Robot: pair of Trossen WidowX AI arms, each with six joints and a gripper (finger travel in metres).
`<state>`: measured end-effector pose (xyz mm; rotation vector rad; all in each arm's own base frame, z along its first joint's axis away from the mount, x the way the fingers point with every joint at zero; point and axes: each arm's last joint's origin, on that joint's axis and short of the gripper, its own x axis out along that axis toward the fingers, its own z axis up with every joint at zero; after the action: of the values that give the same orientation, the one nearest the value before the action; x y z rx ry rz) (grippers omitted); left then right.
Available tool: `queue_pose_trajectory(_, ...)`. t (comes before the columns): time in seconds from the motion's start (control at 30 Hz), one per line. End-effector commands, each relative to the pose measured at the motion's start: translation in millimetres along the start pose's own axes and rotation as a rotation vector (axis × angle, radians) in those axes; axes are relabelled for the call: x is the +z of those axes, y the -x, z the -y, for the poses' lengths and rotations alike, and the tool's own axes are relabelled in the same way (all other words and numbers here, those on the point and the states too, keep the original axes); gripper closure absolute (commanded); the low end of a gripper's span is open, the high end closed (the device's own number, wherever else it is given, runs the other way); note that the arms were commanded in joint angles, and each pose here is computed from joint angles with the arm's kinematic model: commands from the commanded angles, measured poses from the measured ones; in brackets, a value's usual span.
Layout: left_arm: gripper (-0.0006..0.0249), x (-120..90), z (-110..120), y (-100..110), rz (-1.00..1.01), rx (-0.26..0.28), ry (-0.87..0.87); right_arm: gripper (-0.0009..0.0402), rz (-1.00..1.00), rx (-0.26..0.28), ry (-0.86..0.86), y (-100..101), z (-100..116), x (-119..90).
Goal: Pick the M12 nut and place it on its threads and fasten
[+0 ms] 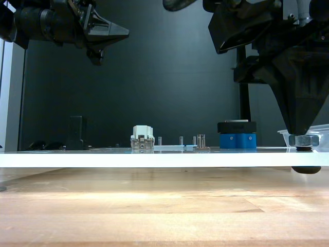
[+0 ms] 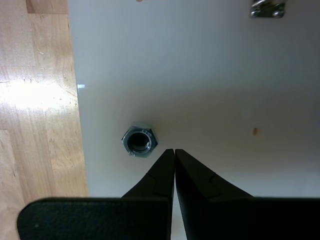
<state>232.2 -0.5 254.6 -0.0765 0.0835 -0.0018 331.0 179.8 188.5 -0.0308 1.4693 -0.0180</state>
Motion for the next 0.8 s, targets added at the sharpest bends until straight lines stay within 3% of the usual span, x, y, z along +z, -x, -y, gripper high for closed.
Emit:
queue_pose_trajectory(0.03, 0.0243, 0.1, -0.1, -0.1, 0.000, 0.000, 0.000, 0.0393, -0.018, 0.043, 0.001, -2.8, -2.5, 0.5)
queue_pose_trajectory(0.17, 0.0243, 0.1, -0.1, -0.1, 0.000, 0.000, 0.000, 0.0393, -0.084, 0.192, 0.018, -2.4, -7.2, -0.7)
queue_pose_trajectory(0.23, 0.0243, 0.2, -0.1, -0.1, 0.001, 0.000, 0.000, 0.0393, -0.099, 0.214, 0.033, -1.5, -7.4, -1.7)
queue_pose_trajectory(0.3, 0.0243, 0.1, 0.0, -0.1, 0.000, 0.000, 0.000, 0.0393, -0.092, 0.180, 0.035, -0.2, -5.7, -2.6)
queue_pose_trajectory(0.43, 0.0243, 0.1, -0.1, -0.1, 0.000, 0.000, 0.000, 0.0393, -0.034, 0.031, 0.007, 2.1, -0.3, -2.9)
queue_pose_trajectory(0.5, 0.0243, 0.1, -0.1, -0.1, 0.000, 0.000, 0.000, 0.0393, -0.010, -0.018, -0.015, 3.8, 1.6, -2.9)
queue_pose_trajectory(0.57, 0.0243, 0.1, -0.1, -0.1, 0.000, 0.000, 0.000, 0.0393, 0.009, -0.037, -0.024, 5.7, 2.6, -2.6)
queue_pose_trajectory(0.8, 0.0243, 0.1, -0.1, -0.1, 0.000, 0.000, 0.000, 0.0393, 0.022, -0.031, -0.023, 2.5, 1.0, -0.6)
